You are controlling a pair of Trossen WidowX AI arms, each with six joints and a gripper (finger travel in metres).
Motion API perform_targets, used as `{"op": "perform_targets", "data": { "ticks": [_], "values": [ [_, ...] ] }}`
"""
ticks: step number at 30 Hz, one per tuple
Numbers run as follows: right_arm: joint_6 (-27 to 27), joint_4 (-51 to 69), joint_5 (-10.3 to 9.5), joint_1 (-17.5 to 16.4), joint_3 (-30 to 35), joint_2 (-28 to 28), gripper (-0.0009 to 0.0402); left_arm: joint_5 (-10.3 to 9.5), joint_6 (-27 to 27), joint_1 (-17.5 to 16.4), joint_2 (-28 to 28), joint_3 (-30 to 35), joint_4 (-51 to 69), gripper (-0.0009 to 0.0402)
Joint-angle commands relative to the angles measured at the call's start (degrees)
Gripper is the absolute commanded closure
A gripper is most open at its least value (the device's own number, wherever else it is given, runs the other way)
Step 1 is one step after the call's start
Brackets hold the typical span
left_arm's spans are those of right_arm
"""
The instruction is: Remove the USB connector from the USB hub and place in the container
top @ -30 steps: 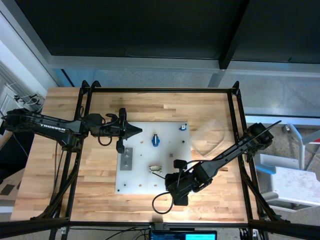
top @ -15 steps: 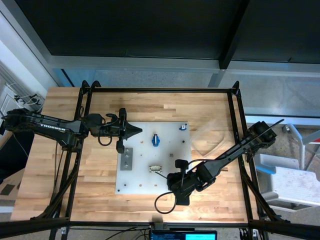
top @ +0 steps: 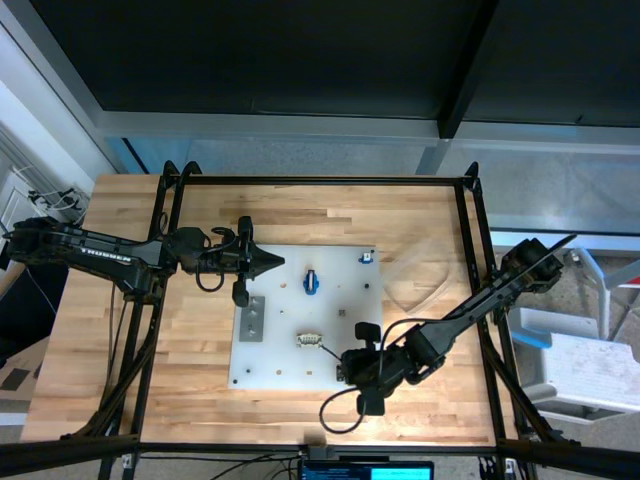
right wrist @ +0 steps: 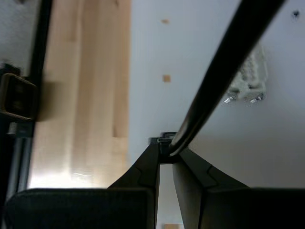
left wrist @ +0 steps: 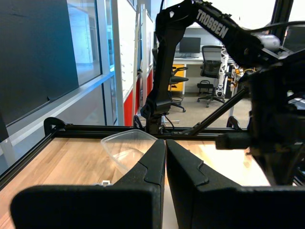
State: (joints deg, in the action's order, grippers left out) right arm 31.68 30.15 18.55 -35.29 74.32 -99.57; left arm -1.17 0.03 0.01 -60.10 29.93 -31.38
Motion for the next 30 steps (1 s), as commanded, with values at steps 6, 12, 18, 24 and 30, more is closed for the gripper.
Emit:
{"op": "perform_targets", "data": {
  "ticks": [6, 12, 18, 24, 30],
  "values": [
    [0.63, -0.85, 0.92, -0.37, -1.03, 1.38, 0.0393, 0.02, 0.00, -0.02, -0.02, 0.02, 0.02, 0.0392],
    [0.66, -0.02, 0.87, -0.35, -1.03, 2.16, 0.0393, 0.02, 0.00, -0.02, 0.00, 0.02, 0.00, 0.0392],
    [1.01, 2.10, 0.24, 0.09, -1.03, 3.80, 0.0393, 0.00, 0.00, 0.00, 0.00, 0.02, 0.00, 0.0392],
    [1.14, 7.30, -0.20, 1.31, -1.05, 7.30, 0.0393, 0.02, 0.00, -0.02, 0.00, 0.02, 0.00, 0.0392],
    [1.49, 13.73, -0.15, 2.73, -1.18, 10.78, 0.0393, 0.02, -0.02, 0.00, 0.00, 0.02, 0.00, 0.0392]
  ]
}}
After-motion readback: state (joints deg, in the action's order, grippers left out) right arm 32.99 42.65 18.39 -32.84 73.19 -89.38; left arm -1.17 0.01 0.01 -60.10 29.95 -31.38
